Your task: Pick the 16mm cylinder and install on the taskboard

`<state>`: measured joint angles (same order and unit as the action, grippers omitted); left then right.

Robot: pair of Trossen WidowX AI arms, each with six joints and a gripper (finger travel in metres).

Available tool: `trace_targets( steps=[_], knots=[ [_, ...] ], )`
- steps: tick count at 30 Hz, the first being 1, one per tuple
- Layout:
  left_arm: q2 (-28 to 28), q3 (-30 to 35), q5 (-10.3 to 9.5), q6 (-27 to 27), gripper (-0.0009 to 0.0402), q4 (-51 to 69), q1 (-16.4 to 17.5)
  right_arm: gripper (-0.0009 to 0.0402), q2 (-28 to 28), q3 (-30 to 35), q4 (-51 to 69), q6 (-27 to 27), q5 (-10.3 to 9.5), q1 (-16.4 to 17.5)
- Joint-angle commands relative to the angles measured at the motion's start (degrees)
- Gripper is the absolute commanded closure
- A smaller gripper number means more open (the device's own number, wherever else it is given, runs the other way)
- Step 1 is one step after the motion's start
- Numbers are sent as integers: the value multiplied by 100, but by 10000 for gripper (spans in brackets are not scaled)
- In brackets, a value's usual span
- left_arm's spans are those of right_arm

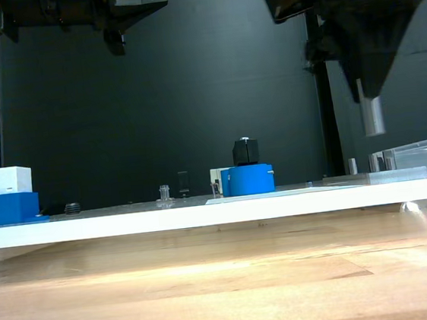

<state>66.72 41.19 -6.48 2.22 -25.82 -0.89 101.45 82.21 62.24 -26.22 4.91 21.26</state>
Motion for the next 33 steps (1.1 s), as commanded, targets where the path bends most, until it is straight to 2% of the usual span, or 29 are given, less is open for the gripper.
trace_targets(
  steps=[1, 6, 14, 33],
  knots=[
    [2, 0, 0, 0, 392, 0, 2, 386, 208, 205, 4, 37, 2, -46],
    [2, 0, 2, 0, 392, 0, 2, 386, 450, 461, -20, 118, 2, -133],
    [2, 0, 0, 0, 392, 2, 2, 386, 678, 496, -170, 118, 0, -188],
    [2, 0, 0, 0, 392, 0, 0, 386, 702, 214, -535, 116, 2, -188]
  ],
)
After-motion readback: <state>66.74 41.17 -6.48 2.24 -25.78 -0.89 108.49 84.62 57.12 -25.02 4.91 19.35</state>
